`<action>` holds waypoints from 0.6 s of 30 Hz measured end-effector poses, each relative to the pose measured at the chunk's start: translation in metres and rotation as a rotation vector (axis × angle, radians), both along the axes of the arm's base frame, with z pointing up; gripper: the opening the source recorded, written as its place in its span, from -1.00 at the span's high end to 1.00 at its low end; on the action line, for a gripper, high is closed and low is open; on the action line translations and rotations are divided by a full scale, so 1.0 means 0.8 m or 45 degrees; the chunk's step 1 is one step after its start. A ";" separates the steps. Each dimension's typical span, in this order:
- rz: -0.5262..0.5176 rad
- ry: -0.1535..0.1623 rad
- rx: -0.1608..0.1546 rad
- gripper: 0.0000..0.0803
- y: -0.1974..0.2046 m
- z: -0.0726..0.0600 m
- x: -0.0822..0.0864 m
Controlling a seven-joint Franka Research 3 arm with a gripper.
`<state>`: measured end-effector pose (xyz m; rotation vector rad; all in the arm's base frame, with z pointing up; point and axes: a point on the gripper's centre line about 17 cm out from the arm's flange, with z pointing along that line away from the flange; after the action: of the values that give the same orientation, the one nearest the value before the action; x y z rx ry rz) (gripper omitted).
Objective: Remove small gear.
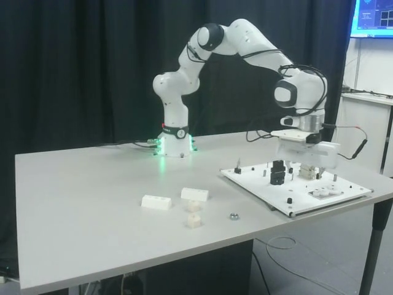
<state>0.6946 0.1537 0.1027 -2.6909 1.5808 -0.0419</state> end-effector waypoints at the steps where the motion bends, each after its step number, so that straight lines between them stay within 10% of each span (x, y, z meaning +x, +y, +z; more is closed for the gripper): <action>1: -0.022 0.002 -0.001 -0.99 0.004 0.000 0.001; 18: -0.310 0.018 -0.069 -0.99 0.029 -0.012 0.022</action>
<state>0.7119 0.1769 0.0933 -2.5247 1.9296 -0.0710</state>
